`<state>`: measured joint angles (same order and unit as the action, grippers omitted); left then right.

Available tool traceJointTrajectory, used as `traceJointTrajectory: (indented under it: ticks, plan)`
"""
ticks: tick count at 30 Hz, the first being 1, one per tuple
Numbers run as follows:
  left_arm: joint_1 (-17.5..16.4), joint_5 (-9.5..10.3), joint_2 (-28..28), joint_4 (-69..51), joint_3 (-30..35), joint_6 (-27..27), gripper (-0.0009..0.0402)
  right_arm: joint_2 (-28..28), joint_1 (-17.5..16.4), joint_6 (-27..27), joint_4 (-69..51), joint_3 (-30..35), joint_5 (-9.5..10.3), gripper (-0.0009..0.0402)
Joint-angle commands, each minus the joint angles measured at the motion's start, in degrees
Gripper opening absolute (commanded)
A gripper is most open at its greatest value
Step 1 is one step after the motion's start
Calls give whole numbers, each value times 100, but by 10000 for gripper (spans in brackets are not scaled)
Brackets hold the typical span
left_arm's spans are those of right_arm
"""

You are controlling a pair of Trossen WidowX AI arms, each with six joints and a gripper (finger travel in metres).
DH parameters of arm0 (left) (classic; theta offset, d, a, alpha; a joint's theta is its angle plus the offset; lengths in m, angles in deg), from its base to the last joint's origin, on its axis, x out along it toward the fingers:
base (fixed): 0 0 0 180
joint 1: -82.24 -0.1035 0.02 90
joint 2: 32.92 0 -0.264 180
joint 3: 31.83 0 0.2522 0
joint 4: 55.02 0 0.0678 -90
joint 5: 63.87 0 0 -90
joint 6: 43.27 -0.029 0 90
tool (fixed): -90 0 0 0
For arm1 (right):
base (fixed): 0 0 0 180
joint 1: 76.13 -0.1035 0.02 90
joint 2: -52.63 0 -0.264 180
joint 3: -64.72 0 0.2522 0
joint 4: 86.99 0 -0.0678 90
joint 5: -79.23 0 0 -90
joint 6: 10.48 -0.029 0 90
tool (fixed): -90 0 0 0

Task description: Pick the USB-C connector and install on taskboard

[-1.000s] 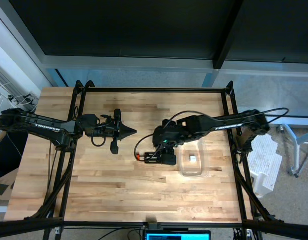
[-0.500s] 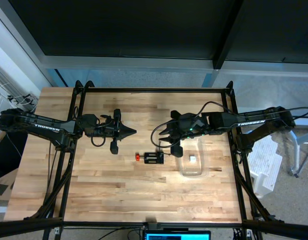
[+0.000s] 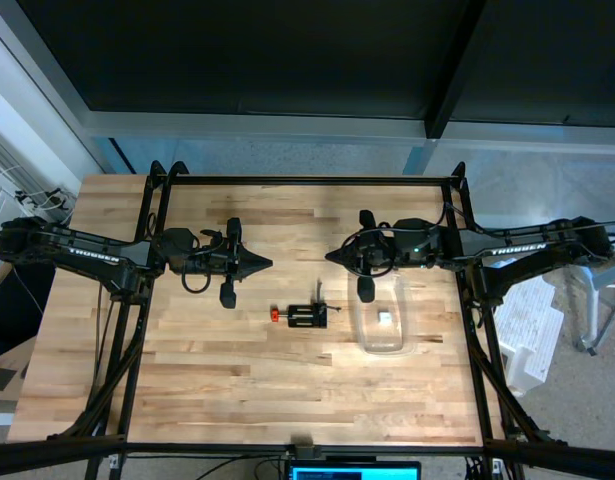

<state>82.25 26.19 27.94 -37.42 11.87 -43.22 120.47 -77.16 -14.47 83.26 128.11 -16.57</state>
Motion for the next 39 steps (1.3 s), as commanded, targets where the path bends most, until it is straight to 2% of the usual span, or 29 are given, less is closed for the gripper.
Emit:
traceJointTrajectory:
  ticks: [1,4,12,15,19,21,39]
  plan:
    - [0,-2,0,2,2,-2,0,-129,70,-9,369,-293,101,0]
    - [-2,-2,0,2,2,-2,0,-243,155,-33,844,-592,286,-1]
    - [-2,-2,0,2,2,-2,0,-494,208,-52,2109,-1412,302,0]
    - [0,-2,0,2,2,-2,0,-553,208,-46,2387,-1589,455,0]
    - [0,-2,0,2,2,-2,0,-586,205,7,2376,-1650,463,0]
    - [-2,-2,0,2,2,-2,0,-586,208,48,2376,-1661,551,0]
    - [-2,-2,0,2,2,-2,0,-586,201,304,2455,-1661,586,0]
